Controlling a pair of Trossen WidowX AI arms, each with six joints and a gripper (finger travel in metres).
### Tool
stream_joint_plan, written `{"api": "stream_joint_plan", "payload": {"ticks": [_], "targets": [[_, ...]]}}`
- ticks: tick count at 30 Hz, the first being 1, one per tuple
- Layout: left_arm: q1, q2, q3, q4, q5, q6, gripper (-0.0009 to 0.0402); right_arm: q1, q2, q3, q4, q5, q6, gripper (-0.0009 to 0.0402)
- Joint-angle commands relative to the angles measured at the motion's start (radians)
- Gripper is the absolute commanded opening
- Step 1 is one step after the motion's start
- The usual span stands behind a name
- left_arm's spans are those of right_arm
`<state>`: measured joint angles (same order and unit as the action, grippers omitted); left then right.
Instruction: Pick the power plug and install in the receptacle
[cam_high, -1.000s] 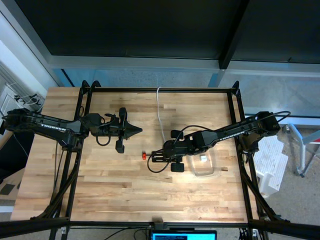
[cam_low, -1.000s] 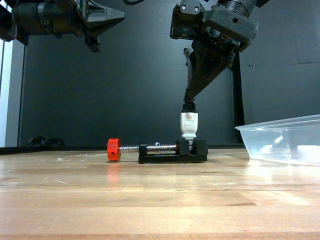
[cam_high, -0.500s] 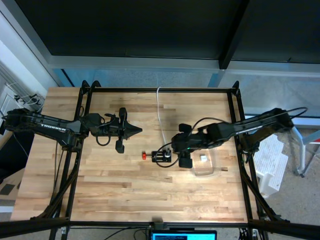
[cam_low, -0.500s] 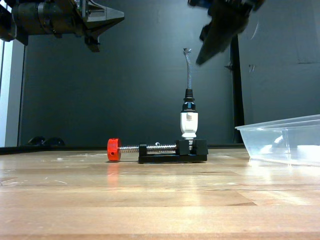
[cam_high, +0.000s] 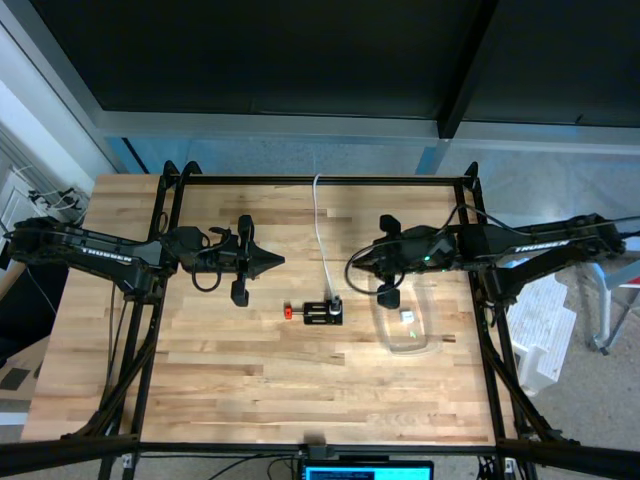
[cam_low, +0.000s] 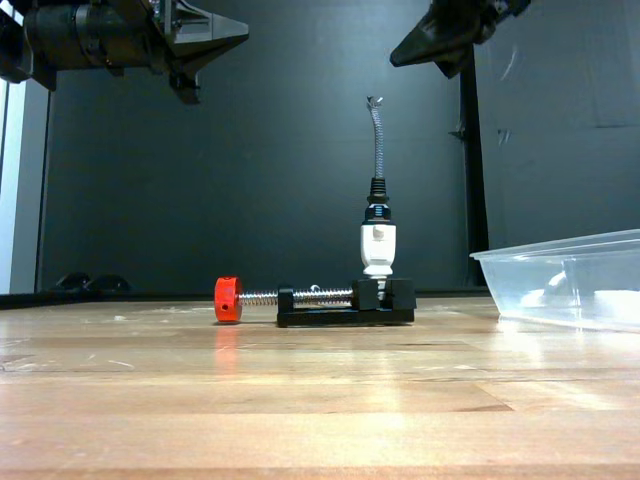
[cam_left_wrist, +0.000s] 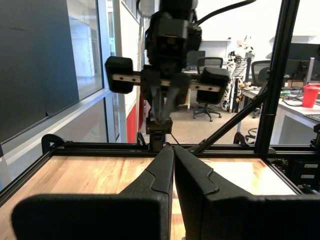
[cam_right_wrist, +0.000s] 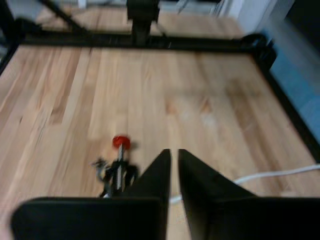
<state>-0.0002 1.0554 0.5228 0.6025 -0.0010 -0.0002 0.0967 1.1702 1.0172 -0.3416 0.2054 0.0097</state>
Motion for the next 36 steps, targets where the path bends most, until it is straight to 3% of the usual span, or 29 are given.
{"api": "stream_joint_plan", "payload": {"ticks": [1,4,11,21,25,29,36], "targets": [[0.0,0.0,0.0,0.0,0.0,0.0,0.0,-0.028,-0.058,-0.093,0.141,-0.061,0.0,0.0006],[0.0,0.0,0.0,0.0,0.0,0.0,0.0,-0.047,-0.096,-0.175,0.286,-0.13,0.0,-0.0002],[0.0,0.0,0.0,0.0,0.0,0.0,0.0,-0.053,-0.155,-0.337,0.573,-0.128,-0.003,0.0],[0.0,0.0,0.0,0.0,0.0,0.0,0.0,-0.072,-0.189,-0.466,0.753,-0.133,0.0,0.0],[0.0,0.0,0.0,0.0,0.0,0.0,0.0,-0.119,-0.193,-0.476,0.755,-0.243,0.01,0.0],[0.0,0.0,0.0,0.0,0.0,0.0,0.0,-0.133,-0.198,-0.476,0.756,-0.221,0.003,0.0],[0.0,0.0,0.0,0.0,0.0,0.0,0.0,-0.133,-0.205,-0.471,0.775,-0.217,-0.008,0.0]]}}
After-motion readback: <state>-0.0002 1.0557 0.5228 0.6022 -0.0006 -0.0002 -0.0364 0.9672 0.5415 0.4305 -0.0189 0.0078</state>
